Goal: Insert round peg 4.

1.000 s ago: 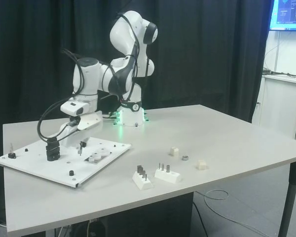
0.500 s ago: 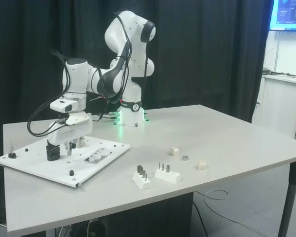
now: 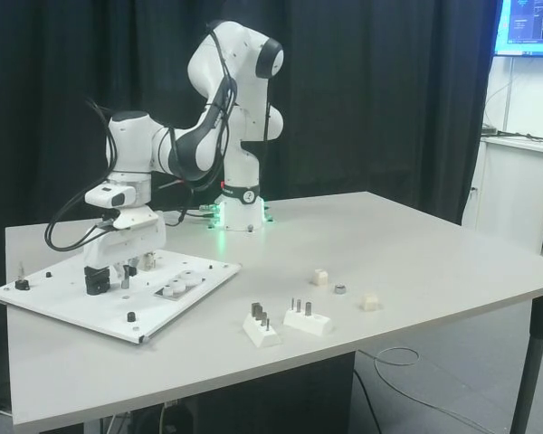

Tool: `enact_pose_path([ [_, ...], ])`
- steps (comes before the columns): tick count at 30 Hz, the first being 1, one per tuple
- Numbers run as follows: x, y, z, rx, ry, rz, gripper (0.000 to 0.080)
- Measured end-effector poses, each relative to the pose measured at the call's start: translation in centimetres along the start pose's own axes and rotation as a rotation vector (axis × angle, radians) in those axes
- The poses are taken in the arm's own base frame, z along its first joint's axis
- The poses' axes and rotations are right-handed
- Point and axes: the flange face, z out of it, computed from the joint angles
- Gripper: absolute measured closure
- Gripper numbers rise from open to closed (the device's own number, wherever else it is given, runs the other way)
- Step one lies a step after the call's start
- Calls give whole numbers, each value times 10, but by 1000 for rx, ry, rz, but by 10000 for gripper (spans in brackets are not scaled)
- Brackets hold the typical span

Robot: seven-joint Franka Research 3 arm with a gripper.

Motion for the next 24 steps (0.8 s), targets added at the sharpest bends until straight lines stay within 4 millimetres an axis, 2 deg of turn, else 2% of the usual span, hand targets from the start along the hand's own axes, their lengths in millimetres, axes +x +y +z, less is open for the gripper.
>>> enact_pose_path([
  [24, -2, 2, 13, 18, 33, 39, 649],
])
